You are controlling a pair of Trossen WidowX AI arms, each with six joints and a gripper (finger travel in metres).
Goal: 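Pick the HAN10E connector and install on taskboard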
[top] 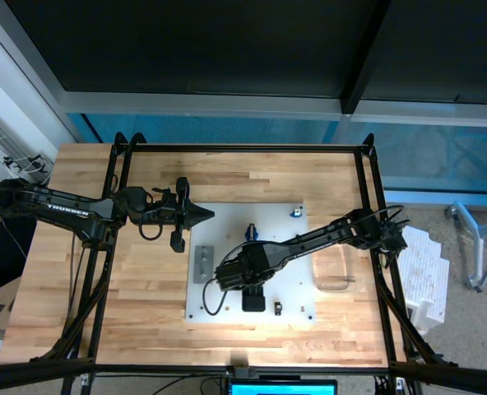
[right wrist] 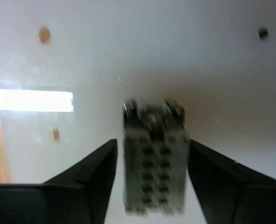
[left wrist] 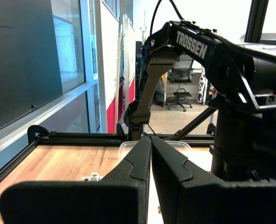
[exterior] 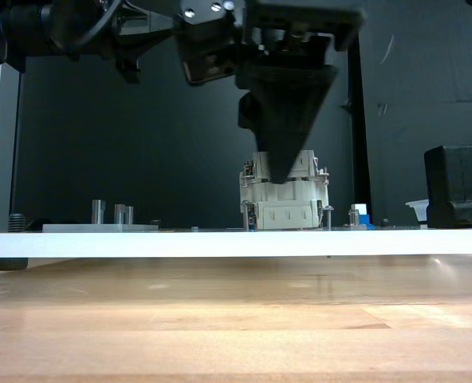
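Note:
The HAN10E connector, a pale beige block with rows of dark pin dots, stands upright on the white taskboard. My right gripper points down over it, open, with a finger on each side of the connector. A thin gap shows at one finger. In the high view the right gripper hides the connector over the near part of the taskboard. My left gripper is shut and empty, parked off the board's far left corner, fingers pressed together.
A grey block with pegs lies on the board's left side. A blue fitting stands behind the right wrist. A clear plastic tray sits just right of the board. A small black part stands near the board's front edge.

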